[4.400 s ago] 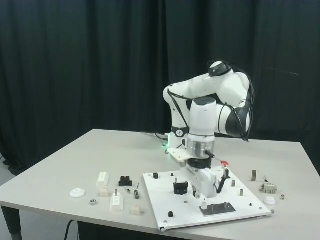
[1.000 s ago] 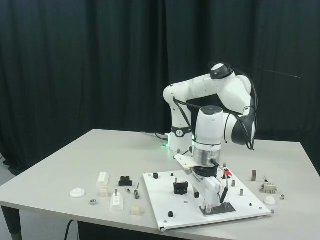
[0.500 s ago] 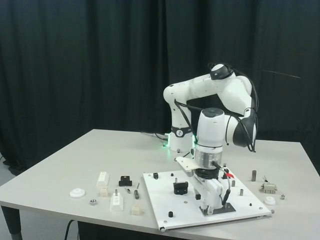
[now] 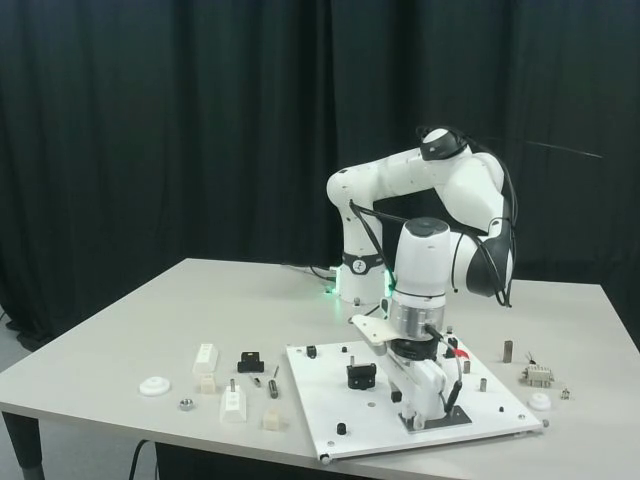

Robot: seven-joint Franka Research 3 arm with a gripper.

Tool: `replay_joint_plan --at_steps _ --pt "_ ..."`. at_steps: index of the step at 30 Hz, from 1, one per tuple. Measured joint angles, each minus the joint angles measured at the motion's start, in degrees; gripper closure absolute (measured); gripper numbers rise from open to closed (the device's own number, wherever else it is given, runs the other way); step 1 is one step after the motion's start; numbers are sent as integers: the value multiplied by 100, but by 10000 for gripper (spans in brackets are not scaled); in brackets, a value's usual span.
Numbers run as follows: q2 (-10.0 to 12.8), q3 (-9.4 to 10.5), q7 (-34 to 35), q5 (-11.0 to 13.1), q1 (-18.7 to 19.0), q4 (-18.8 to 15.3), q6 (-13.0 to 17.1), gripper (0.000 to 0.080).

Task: Remove small gear.

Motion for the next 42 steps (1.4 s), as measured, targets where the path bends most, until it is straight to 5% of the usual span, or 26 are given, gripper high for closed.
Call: replay_joint_plan --at_steps 3,4,5,6,10,11,18,19,42 --pt "7 3 -7 -7 0 -3 0 3" --pt "10 5 -7 -7 0 -4 0 96" --pt "12 9 -7 -7 0 -5 0 96" --pt "13 14 -7 -7 0 -6 0 236" --pt "13 52 -6 -1 -1 -9 -1 236" --pt "13 62 -1 3 -2 -9 -1 394" --pt "12 94 45 116 -4 2 62 394" --pt "13 94 54 117 -4 2 62 590" --pt "-33 76 23 107 -18 5 23 597"
